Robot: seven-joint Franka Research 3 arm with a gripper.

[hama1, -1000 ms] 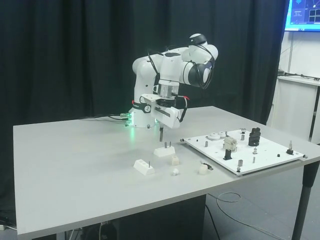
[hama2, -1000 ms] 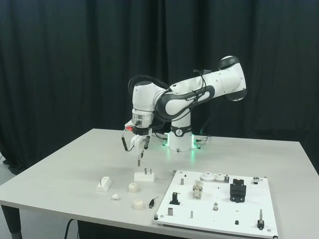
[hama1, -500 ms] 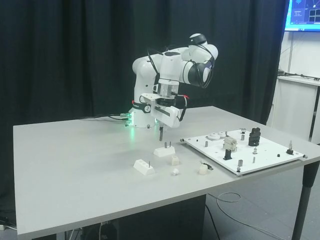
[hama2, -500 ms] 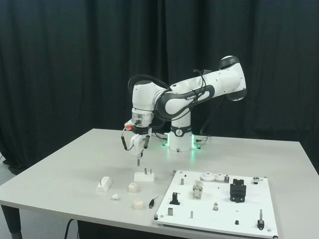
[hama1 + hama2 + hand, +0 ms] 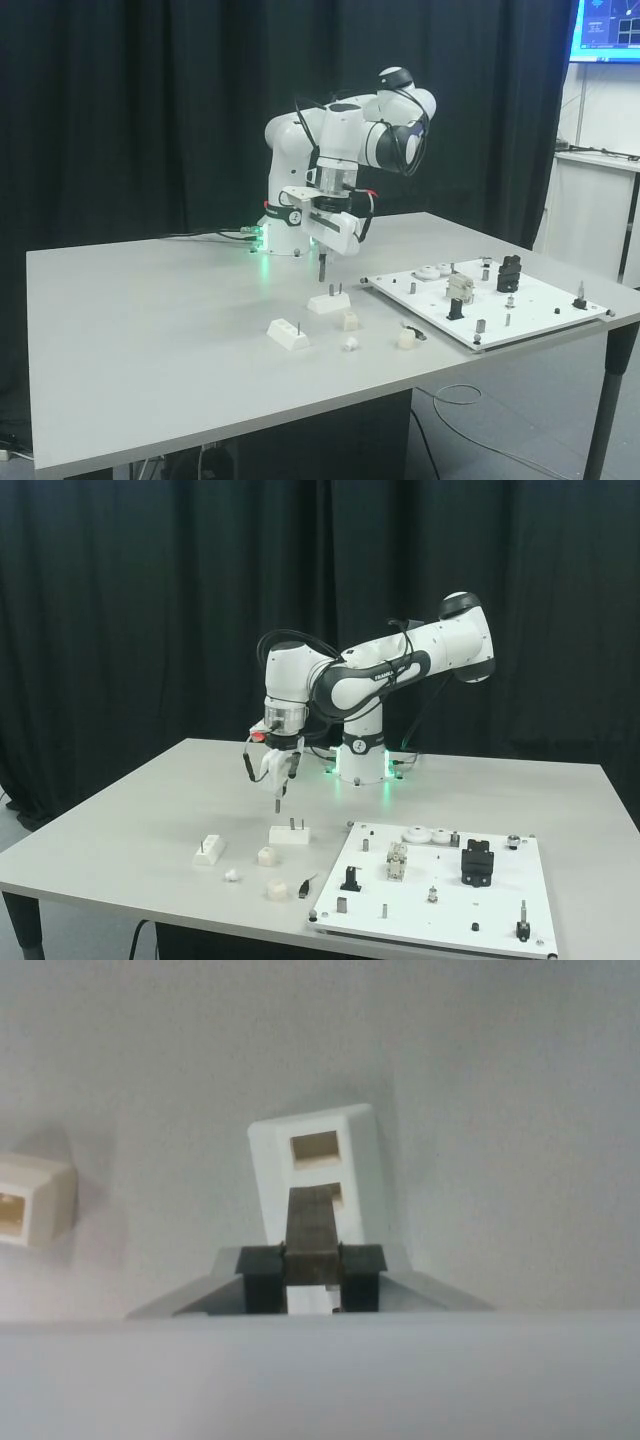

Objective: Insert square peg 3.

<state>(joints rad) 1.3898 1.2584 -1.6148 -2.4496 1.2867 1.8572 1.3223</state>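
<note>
Square peg 3 (image 5: 321, 268): hanging upright just left of centre in the first room view, clenched in the gripper (image 5: 322, 248), its lower end pointing down at the grey table (image 5: 150, 320) and touching nothing. Jaws gripping the peg's upper end, black pads (image 5: 262, 1276) pressing it from both sides in the wrist view.

Hovering above the white socket block (image 5: 328, 302), which is lying slightly lower and right of the peg in the first room view, with a thin pin (image 5: 341, 290) already standing in it. Showing two square openings on the block (image 5: 315, 1175) in the wrist view, one plainly free (image 5: 315, 1145), the other partly hidden behind the peg (image 5: 311, 1222).

Changing almost nothing over the last second: arm, peg and block all sitting in the same spots in both room views. Probably pausing, or creeping slowly, over the socket rather than travelling. Judging from that, carrying appears finished and aligning is in hand; descending into the opening not yet begun. Needing a straight lowering with the peg's flats squared to the hole.
</note>
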